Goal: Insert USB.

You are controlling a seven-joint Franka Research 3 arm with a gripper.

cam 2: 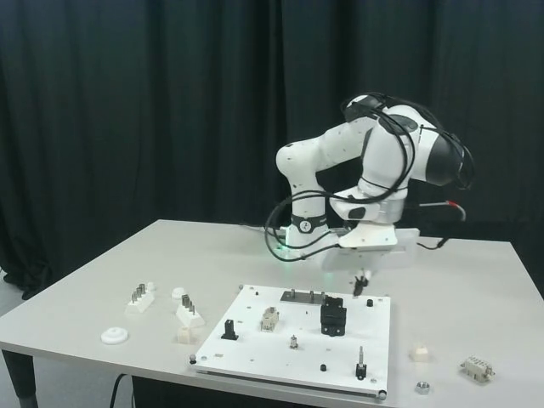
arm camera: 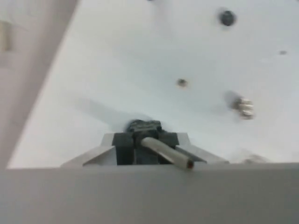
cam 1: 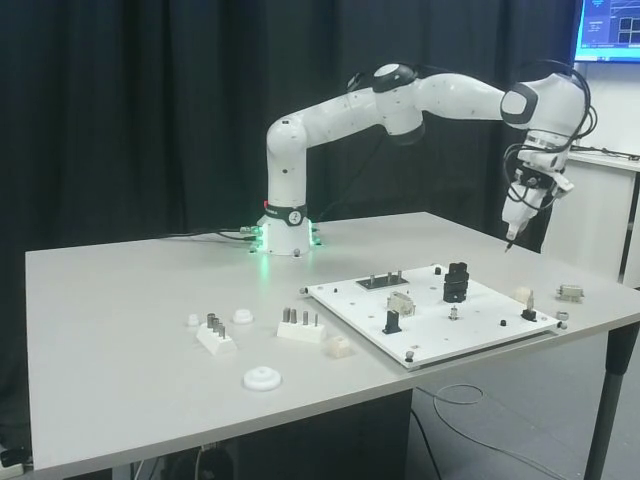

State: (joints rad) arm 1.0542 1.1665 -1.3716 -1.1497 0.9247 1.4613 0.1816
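Grey table (cam 1: pixel 120 300), one white board (cam 1: pixel 440 330).

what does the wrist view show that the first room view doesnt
Only the wrist view shows the thin grey metal plug held in the hand, seen close above the flat white assembly board.

Only the first room view shows the whole white robot arm, the grey table, the small white fixture blocks and the black curtain.

Both show the hand and the white board.
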